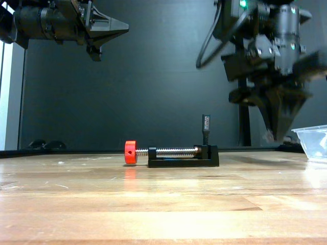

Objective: Remove the USB-C connector from the USB-C receptacle and place in the container

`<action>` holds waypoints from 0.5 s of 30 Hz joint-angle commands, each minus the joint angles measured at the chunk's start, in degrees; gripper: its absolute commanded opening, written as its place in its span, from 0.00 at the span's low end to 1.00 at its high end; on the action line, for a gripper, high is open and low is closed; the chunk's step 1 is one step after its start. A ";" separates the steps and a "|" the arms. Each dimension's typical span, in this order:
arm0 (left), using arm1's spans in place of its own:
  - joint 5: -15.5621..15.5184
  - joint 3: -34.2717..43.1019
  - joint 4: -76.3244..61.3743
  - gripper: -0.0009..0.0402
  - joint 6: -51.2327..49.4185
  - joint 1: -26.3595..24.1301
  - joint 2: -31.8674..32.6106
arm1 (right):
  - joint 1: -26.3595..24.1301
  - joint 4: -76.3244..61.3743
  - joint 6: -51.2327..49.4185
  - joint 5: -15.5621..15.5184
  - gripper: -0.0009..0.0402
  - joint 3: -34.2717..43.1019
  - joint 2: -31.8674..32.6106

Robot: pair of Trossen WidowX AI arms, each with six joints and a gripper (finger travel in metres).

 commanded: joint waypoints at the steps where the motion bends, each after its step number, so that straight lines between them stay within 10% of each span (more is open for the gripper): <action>1: 0.02 0.00 0.02 0.02 0.02 0.02 0.00 | 0.00 -0.87 2.29 0.11 0.02 1.03 -1.64; 15: 0.02 0.00 0.02 0.02 0.02 0.02 0.00 | 0.07 -13.16 12.59 0.17 0.02 -1.53 -15.39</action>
